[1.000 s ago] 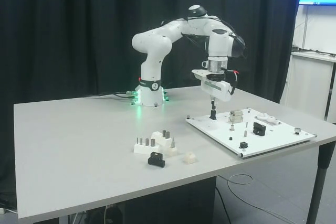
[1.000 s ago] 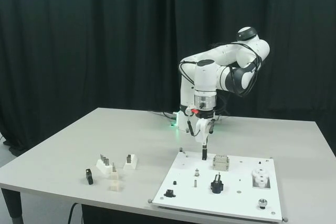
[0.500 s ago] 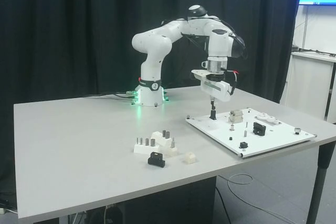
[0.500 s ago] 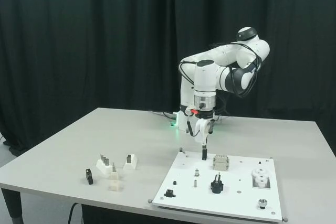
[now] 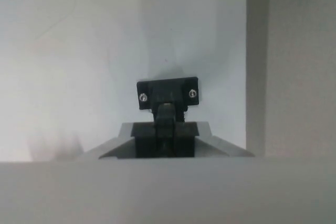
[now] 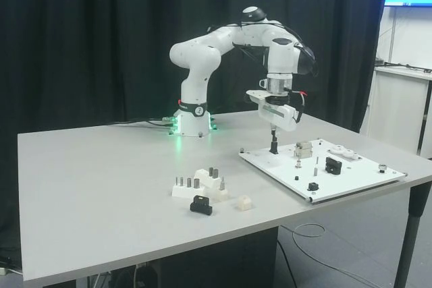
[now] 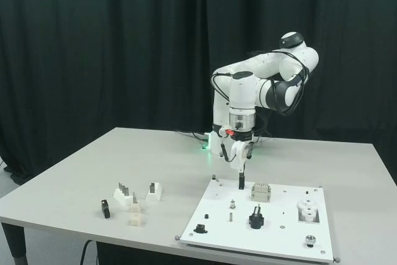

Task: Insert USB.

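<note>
USB plug (image 5: 166, 116) stands upright, clamped in the tool (image 6: 273, 128), its tip at the black socket (image 5: 167, 94) on the white board (image 7: 217, 228); apparently seating, push-home and release remain.

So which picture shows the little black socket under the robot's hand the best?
The wrist view: the black socket sits mid-picture with its two screws showing and the black plug right above it. In both room views it is only a tiny dark spot on the white board under the gripper.
</note>
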You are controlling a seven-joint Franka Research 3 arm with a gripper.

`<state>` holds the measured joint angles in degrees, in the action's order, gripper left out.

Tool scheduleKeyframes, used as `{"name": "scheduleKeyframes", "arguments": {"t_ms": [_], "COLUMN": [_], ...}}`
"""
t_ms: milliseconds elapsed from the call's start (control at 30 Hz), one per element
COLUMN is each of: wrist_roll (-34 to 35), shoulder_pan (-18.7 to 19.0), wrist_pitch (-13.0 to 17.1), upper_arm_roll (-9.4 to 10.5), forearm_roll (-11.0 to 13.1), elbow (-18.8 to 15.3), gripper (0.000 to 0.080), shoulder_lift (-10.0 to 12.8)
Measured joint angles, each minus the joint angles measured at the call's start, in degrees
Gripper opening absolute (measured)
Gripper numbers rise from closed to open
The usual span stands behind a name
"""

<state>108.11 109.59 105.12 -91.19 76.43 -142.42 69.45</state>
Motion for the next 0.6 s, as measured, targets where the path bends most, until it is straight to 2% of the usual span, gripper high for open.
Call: {"name": "scheduleKeyframes", "arguments": {"t_ms": [500, 600], "wrist_roll": [-0.23, -1.58], "shoulder_pan": [-0.01, -0.09], "wrist_pitch": [-0.06, -0.04], "upper_arm_roll": [-0.07, -0.27], "forearm_roll": [0.02, -0.75], "elbow": [0.06, 0.32], "gripper": [0.0066, 0.0066], "shoulder_lift": [-0.06, -0.06]}}
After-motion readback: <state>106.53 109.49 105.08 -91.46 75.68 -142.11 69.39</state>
